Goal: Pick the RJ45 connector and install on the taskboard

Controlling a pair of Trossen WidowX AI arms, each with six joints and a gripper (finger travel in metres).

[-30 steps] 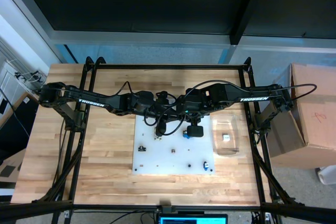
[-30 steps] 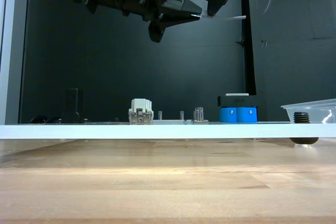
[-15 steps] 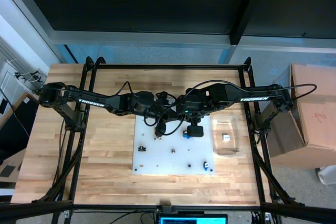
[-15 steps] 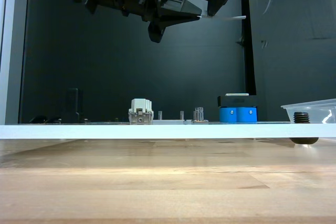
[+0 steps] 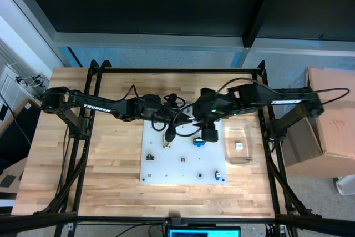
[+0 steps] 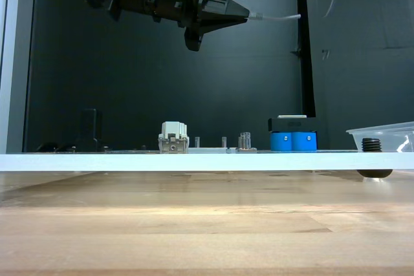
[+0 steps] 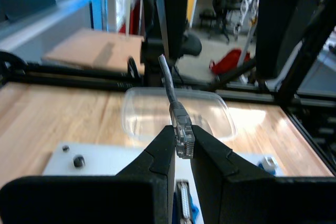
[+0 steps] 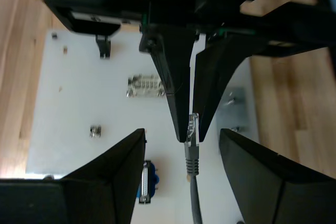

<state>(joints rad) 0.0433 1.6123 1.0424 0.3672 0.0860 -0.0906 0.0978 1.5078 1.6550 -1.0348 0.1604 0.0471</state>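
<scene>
Left gripper clamps RJ45 connector high above the taskboard's far edge.
Its cable runs level toward the right gripper, spread wide and empty, close by.

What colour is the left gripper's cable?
Grey cable, clearest in left wrist view; left gripper holds its plug above the board, right gripper open beside.
</scene>
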